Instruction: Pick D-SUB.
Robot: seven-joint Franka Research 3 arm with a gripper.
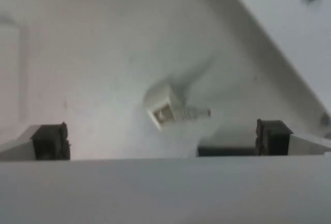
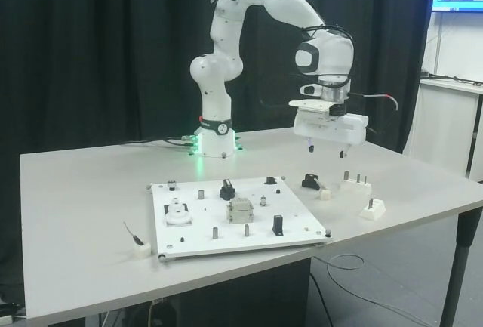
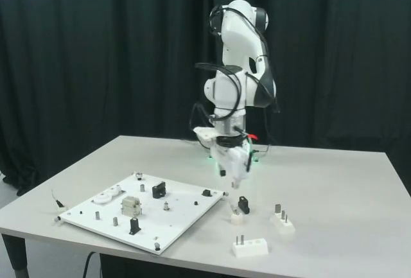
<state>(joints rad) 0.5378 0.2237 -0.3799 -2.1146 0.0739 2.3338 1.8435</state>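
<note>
In the wrist view a small white connector (image 1: 168, 107) with a short grey stub lies on the grey table, straight below and between my fingers. My gripper (image 1: 161, 140) is open, its black pads (image 1: 51, 141) far apart and holding nothing. From the room views the gripper (image 2: 326, 151) (image 3: 228, 174) hangs well above the table, to the right of the white board. Below it sit a small white block (image 2: 324, 193) (image 3: 236, 214) and a black part (image 2: 309, 182) (image 3: 243, 204) side by side. I cannot tell which of these is the D-SUB.
The white board (image 2: 226, 245) carries several small black, grey and white parts. Two white blocks with upright pins (image 2: 355, 185) (image 2: 372, 209) stand on the table right of the gripper. A small wired piece (image 2: 136, 238) lies left of the board. The arm's base (image 2: 215, 142) is at the back.
</note>
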